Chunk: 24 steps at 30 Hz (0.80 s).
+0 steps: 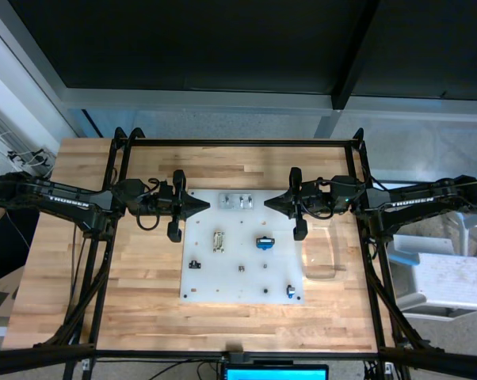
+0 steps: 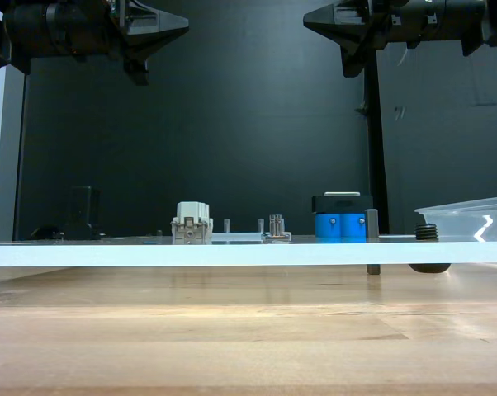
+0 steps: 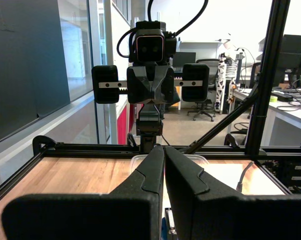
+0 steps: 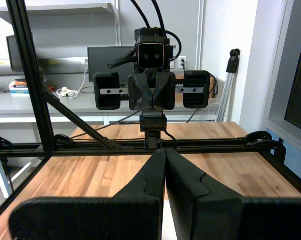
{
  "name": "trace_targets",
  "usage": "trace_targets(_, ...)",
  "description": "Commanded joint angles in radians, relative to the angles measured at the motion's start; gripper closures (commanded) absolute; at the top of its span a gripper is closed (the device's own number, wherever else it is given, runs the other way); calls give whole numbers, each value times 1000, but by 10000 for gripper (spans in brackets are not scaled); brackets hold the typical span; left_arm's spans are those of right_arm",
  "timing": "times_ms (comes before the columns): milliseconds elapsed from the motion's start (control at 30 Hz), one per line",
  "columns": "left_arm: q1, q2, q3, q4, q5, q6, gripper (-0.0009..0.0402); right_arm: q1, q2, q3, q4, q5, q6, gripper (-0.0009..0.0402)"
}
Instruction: Remove the rj45 connector and place it in the container
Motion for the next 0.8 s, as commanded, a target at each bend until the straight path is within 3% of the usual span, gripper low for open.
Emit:
trace_targets(33, 0, 0, 0, 0, 0, 0, 392, 0, 0, 0, 0, 0, 1, 393)
trace_targets(567, 0, 0, 0, 0, 0, 0, 392, 0, 0, 0, 0, 0, 1, 393)
trace_targets(700, 0, 0, 0, 0, 0, 0, 392, 1, -2, 2, -3, 2, 57, 394)
trace_targets(800, 0, 0, 0, 0, 0, 0, 392, 4, -8, 46, -146, 51, 55, 394)
